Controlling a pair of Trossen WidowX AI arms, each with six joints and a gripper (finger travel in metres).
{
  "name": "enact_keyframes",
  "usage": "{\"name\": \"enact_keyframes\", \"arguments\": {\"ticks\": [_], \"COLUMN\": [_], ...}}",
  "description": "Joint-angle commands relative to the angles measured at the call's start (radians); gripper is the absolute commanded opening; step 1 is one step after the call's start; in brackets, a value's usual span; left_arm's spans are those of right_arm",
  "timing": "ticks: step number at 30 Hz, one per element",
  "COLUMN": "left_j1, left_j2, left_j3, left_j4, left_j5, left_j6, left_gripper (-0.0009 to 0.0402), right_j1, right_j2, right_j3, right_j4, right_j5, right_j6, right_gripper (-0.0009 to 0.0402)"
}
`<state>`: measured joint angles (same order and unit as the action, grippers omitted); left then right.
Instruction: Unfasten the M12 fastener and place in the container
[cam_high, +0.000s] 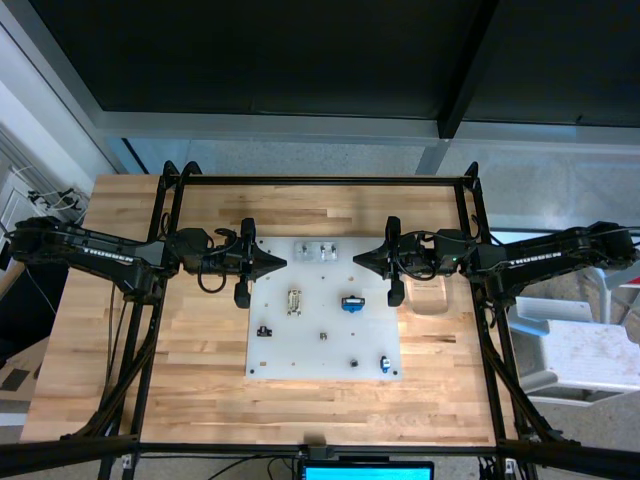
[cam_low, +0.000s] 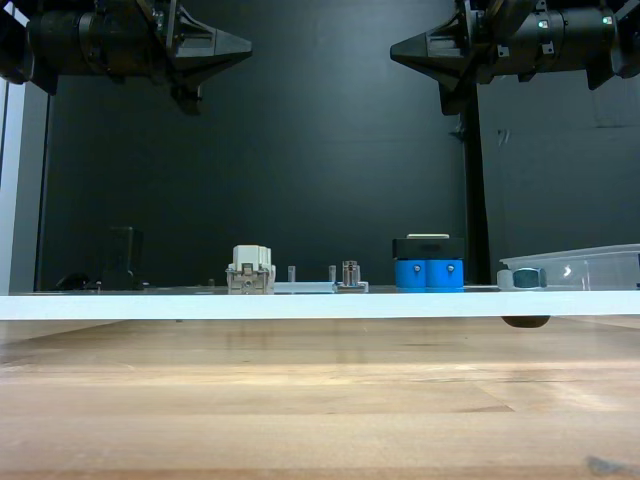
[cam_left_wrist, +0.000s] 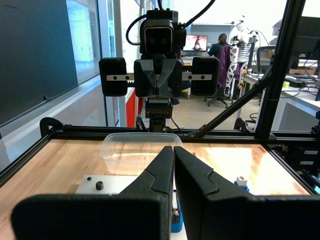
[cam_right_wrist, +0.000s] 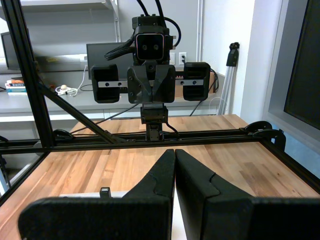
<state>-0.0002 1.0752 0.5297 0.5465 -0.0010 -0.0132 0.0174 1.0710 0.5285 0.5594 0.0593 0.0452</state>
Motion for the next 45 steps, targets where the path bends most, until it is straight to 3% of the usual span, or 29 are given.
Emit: {"name": "enact_keyframes", "arguments": {"ticks": [1,13,18,25,30,45], "left_j1": [0.000,0.000,0.000,0.000,0.000,0.000], "left_j2": [0.000,0.000,0.000,0.000,0.000,0.000], "left_j3": [0.000,0.000,0.000,0.000,0.000,0.000], "left_j4": [0.000,0.000,0.000,0.000,0.000,0.000], "left_j5": [0.000,0.000,0.000,0.000,0.000,0.000], "left_j6": [0.000,0.000,0.000,0.000,0.000,0.000], "left_gripper": [0.0000,0.0000,0.0000,0.0000,0.0000,0.0000], "right_j1": [0.001,0.001,0.006,0.093,0.175,0.281], "right_j2": [0.000,0.000,-0.003,0.042,0.127,0.486], "right_j3": [0.000,0.000,0.043,0.253,0.409,0.843], "right_j4": [-0.013,-0.031,-0.088,-0.518,-0.772,-1.348], "right_j5": [-0.001,-0.001,-0.010,0.012,0.099,0.105], "right_j6": [0.000,0.002,0.090,0.129,0.209,0.431], "right_gripper": [0.0000,0.0000,0.0000,0.0000,0.0000,0.0000]}}
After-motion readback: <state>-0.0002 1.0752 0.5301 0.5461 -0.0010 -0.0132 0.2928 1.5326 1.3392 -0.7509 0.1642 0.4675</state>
